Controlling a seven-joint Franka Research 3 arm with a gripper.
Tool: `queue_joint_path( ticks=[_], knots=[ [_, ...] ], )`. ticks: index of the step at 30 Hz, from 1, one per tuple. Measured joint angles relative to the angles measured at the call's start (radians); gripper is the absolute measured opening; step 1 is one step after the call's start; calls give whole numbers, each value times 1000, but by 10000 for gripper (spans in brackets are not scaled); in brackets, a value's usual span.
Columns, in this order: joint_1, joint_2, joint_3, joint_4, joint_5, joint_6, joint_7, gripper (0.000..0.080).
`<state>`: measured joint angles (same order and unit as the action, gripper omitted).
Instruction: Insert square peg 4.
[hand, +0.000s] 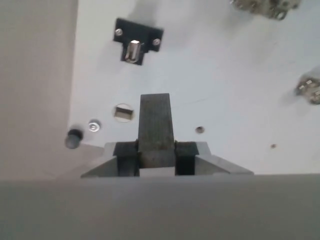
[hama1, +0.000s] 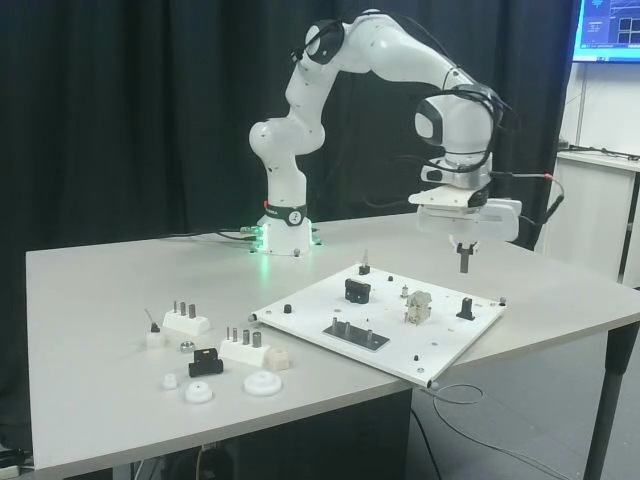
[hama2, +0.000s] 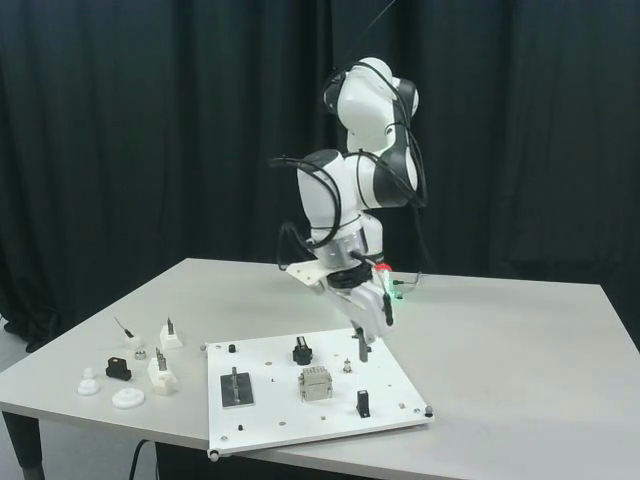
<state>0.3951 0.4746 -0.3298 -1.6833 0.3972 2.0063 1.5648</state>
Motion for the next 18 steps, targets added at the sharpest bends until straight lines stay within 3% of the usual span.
queue_joint_path(
  ticks=[9,18],
  knots=[
    [22,38,2,51,4,-29,138,150],
    [40,58,14,64,6,-33,193,150]
  ],
)
